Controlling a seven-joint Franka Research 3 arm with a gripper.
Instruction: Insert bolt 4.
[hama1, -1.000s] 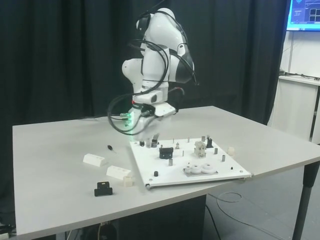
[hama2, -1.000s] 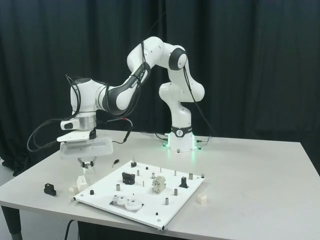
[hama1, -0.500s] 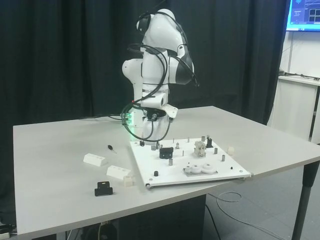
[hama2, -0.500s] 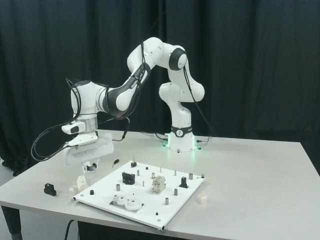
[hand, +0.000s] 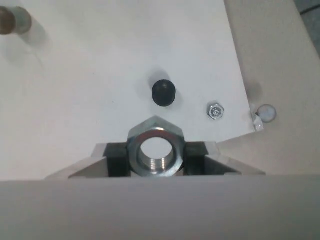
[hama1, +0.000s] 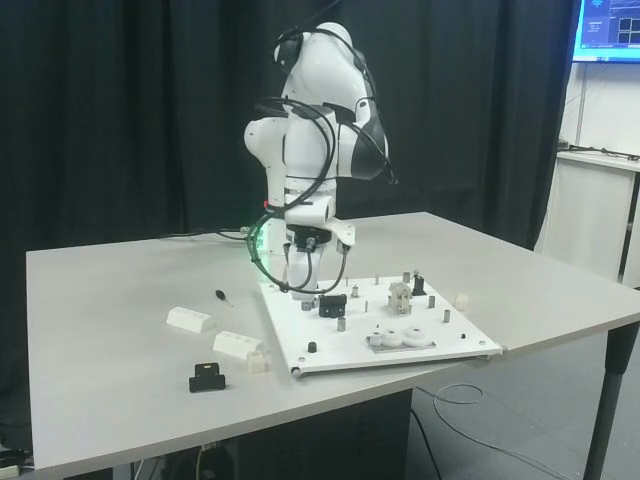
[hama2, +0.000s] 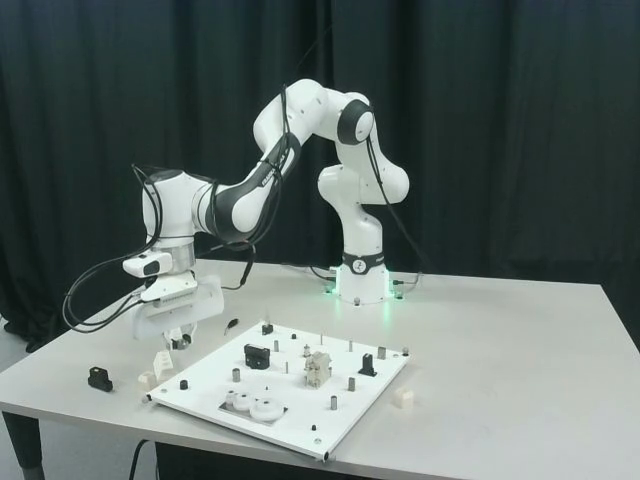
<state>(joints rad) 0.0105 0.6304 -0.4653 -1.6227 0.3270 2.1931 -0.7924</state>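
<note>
Frame left in first room view, on the grey table: two white plastic blocks and a black bracket, loose and well clear of the work area, prob. parked as spare parts. Moving right to frame centre, the white arm's gripper points straight down over the far-left part of the flat white assembly board, which carries pegs and small fittings. It's held vertical so the part can go down square. Wrist view: the gripper is clamped on a grey metal hex piece, black finger pads pressed on two opposite flats. Gripping flats should stop it twisting and keeps the bore facing the cam. NB task says bolt, but what shows is a hex w/ an open threaded bore; looks like a nut, no shank visible. Surface is bright machined metal, threads plain inside, edges crisp. It hangs above the board, just beside a round black knob and near a small metal hex fastener at the board's corner, bare table beyond the edge. Whether it touches the board: can't tell. Frame right in room view: a small white cube sits on the table just off the board, not involved.
</note>
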